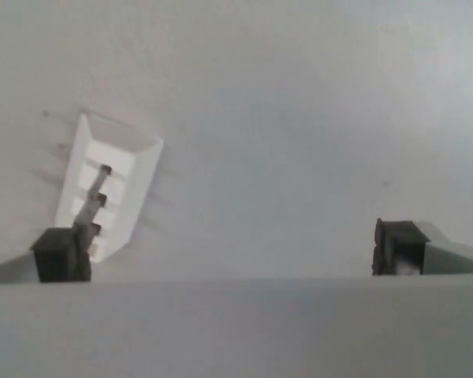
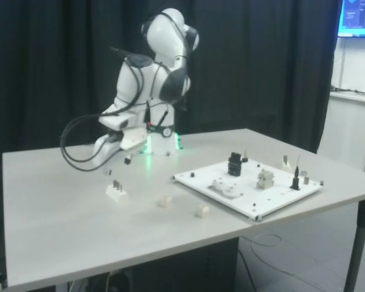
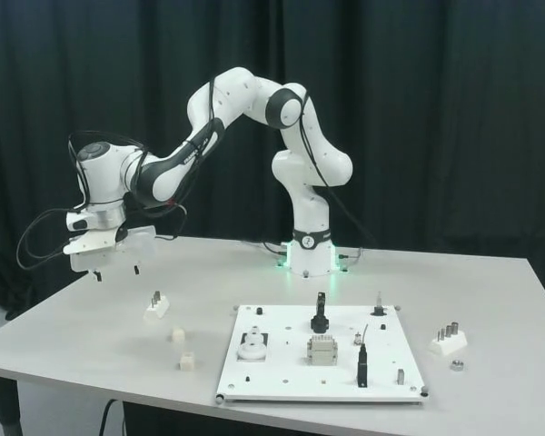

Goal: Pick square peg 3.

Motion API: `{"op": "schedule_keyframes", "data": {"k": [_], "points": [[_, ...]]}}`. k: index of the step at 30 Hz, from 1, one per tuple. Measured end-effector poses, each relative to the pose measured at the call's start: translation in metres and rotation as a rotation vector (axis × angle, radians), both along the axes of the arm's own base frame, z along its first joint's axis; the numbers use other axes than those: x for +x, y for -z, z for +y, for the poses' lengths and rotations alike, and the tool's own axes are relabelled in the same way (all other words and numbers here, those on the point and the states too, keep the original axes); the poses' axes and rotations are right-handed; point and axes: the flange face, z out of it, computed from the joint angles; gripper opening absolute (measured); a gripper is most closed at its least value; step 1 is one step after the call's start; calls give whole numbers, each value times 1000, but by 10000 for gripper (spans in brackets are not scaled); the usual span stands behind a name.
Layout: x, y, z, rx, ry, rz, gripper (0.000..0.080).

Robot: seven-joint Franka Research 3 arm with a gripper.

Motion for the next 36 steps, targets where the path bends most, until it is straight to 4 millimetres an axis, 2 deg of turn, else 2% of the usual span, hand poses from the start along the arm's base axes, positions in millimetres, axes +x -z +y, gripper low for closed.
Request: {"op": "schedule_keyframes", "data": {"k": [7,15,36], "points": [[-35,8,-11,-1,42,-73,800],[-67,19,-14,15,105,-144,800],[-107,62,-2,58,206,-191,800]]}}
